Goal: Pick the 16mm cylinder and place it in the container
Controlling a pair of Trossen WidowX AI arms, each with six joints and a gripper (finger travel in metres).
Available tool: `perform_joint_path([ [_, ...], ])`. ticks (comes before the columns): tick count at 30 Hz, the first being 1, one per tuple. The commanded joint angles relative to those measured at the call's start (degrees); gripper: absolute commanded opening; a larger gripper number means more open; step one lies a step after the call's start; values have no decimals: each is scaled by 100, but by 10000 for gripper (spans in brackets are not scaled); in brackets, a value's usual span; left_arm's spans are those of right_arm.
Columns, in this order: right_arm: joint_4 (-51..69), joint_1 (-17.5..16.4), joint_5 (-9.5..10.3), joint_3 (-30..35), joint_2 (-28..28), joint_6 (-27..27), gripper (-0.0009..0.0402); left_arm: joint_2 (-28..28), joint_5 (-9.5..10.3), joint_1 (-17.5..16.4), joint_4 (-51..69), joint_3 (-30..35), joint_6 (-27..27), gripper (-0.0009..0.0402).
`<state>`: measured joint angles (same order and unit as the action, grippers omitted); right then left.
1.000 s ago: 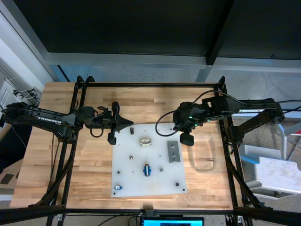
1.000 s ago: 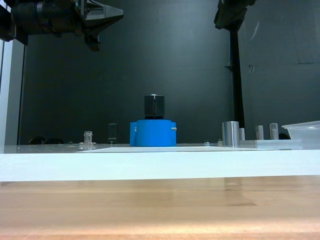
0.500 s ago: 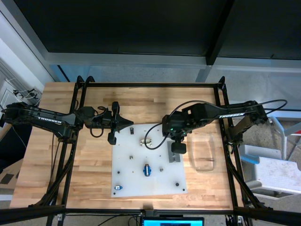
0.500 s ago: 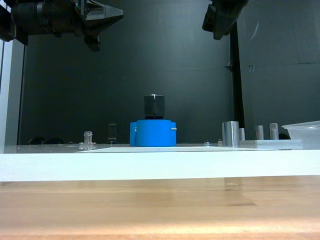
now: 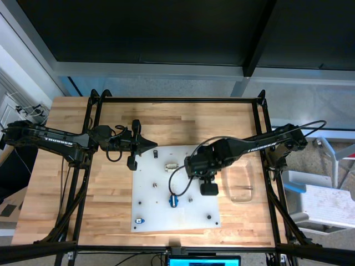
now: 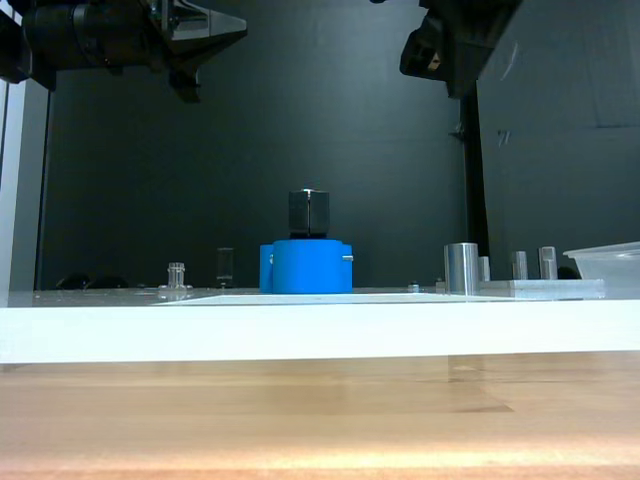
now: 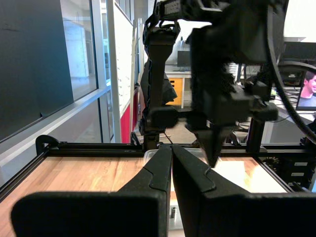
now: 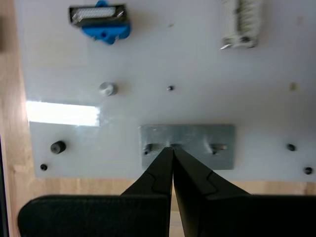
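Note:
The 16mm cylinder point(image 8: 107, 89) is a small grey peg standing upright on the white board point(image 5: 150, 210), just right of the blue-and-black part point(image 5: 173, 200). It also shows as the peg point(image 5: 190, 198) in the high view and the peg point(image 6: 461, 268) in the low view. My right gripper point(image 8: 173, 148) is shut and empty, hovering high over the grey block point(image 8: 197, 153), well short of the peg. The clear container point(image 5: 242, 182) sits on the wood to the right of the board, its rim point(image 6: 606, 256) showing at the low view's edge. My left gripper point(image 5: 152, 145) is shut and empty, high at the board's far left corner.
A white connector point(image 5: 171, 165) and a black round knob point(image 5: 209, 217) sit on the board. Two thin pins point(image 6: 519, 264) rise from the grey block. A black frame point(image 5: 177, 100) rings the table. The right arm point(image 5: 249, 147) stretches across above the board's right half.
The right arm has swung left and toward the near edge, from beside the container to over the grey block. The left arm has not moved.

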<state>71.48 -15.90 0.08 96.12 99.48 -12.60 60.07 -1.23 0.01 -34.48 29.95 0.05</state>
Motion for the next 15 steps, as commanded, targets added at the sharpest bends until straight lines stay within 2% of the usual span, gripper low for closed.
perform_joint_path([
  [1,-42,-140,-7,4,133,-9,7,2,0,0,-2,0,-2,0],
  [15,-431,-444,-98,2,621,-254,37,2,0,-2,-2,0,-2,0],
])
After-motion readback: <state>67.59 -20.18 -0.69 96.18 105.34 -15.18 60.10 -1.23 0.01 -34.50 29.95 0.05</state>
